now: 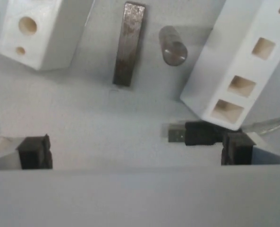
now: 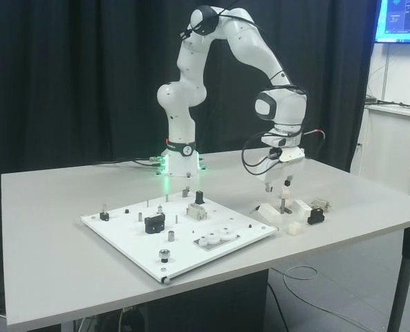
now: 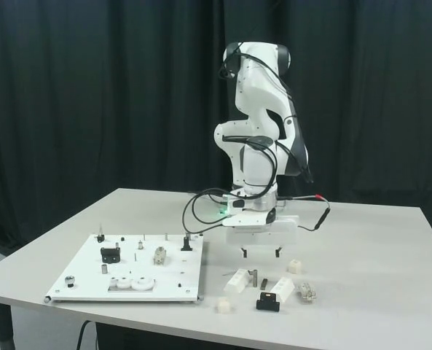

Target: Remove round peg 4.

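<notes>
The jaws (image 1: pixel 135 151) stand spread wide and empty, hanging above the grey surface (image 1: pixel 83 123) as if lining up before a descent. Ahead of the jaws and roughly between their two fingers, the round peg (image 1: pixel 173 46) stands upright on the surface, just beside a flat dark bar (image 1: pixel 128 45). A white block with round holes (image 1: pixel 33 30) lies beyond one finger, and a white block with square holes (image 1: pixel 246 61) beyond the other, so the peg seems already out of any hole. A black USB plug (image 1: pixel 196 133) lies close to one finger. No writing or brand can be read anywhere
</notes>
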Controlling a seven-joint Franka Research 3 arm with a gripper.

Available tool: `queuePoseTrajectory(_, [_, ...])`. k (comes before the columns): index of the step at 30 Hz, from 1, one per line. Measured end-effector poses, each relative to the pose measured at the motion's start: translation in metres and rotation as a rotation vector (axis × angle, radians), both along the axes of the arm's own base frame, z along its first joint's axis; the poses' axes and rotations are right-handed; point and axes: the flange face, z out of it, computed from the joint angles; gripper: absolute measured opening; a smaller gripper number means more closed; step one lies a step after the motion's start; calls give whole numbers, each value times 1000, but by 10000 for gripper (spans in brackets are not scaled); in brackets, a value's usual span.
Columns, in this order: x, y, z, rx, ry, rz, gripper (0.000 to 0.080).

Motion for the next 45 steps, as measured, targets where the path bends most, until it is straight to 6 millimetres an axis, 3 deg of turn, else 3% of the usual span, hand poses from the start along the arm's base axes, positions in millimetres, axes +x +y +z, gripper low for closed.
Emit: queuePoseTrajectory(45, [7,-15,20,-27,-5,14,800])
